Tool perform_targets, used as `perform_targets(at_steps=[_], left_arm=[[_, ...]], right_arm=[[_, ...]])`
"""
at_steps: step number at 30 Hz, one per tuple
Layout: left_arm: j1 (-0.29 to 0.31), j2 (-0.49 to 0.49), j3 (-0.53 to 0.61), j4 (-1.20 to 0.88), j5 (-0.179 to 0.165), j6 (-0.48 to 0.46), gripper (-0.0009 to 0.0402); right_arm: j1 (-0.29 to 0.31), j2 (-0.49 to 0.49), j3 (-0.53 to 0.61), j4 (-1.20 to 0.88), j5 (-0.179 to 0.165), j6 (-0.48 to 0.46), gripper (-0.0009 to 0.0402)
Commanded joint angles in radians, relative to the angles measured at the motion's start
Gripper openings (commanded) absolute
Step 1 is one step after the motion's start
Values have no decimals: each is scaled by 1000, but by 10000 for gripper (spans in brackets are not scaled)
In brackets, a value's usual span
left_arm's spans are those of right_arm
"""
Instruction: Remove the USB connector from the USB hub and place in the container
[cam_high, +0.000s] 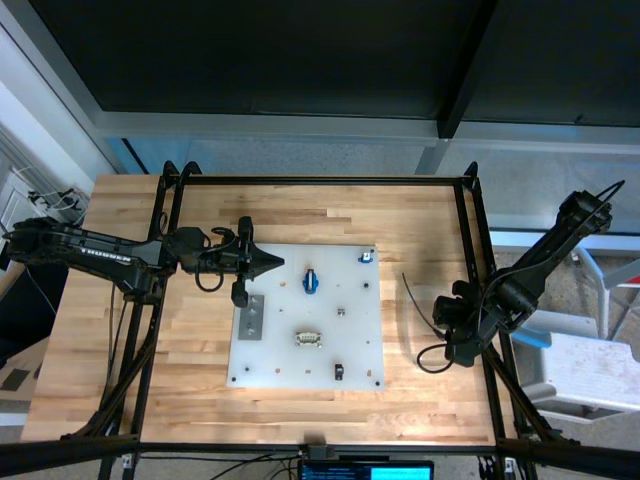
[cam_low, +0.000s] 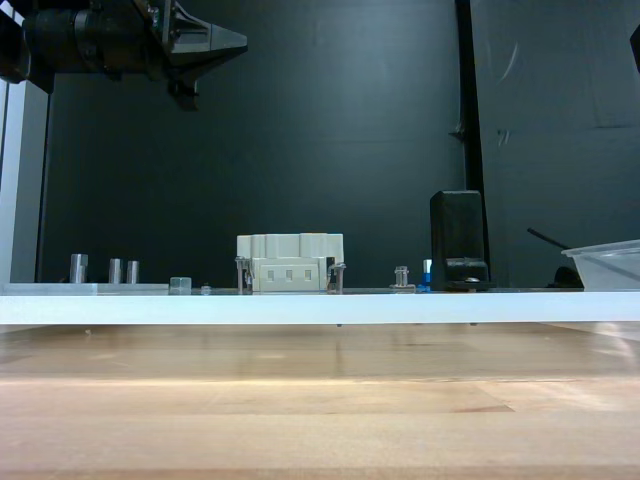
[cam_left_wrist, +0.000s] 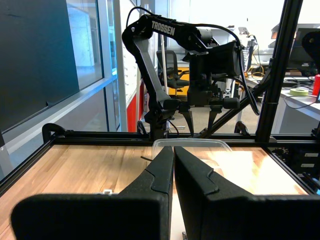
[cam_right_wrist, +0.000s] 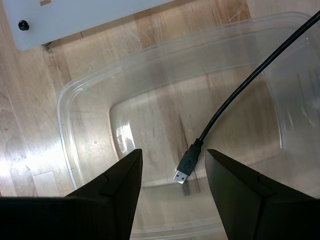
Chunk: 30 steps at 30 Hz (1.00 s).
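Tabletop (cam_high: 420, 220) of pale wood is the biggest thing here, one of it, with two arms reaching inward from its edges. One white board (cam_high: 280, 365) lies at its middle.

The left gripper (cam_high: 272, 262) hangs high above the board's far left part, its fingers pressed together on nothing. The right gripper (cam_right_wrist: 172, 152) hovers over the one container (cam_right_wrist: 150, 115), which sits on the wood just off the board's right side. Its fingers stand apart and hold nothing.

One USB connector (cam_right_wrist: 188, 160) lies inside the container. Its plug rests on the clear floor below the gap between the right fingers, touching neither. Its thin cable runs off across the tray and out of the wrist view, so I cannot tell whether all of it sits inside the walls.

One USB hub (cam_high: 341, 372), a tiny black block, stands at the board's near edge with nothing plugged into it that I can see.

By the look of it the connector weighs almost nothing. The cable is floppy and will curl or spring, while the plug's moulded body is stiff. That body is the place to pinch it, since the cable would likely slip or swing. The task looks all but finished.
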Motion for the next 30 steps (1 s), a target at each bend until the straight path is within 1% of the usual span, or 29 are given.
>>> perform_targets(at_steps=[1,30], left_arm=[[0,0,0,0,0,0,1],[0,0,0,0,0,0,1]], right_arm=[[0,0,0,0,1,0,169],[0,0,0,1,0,1,165]])
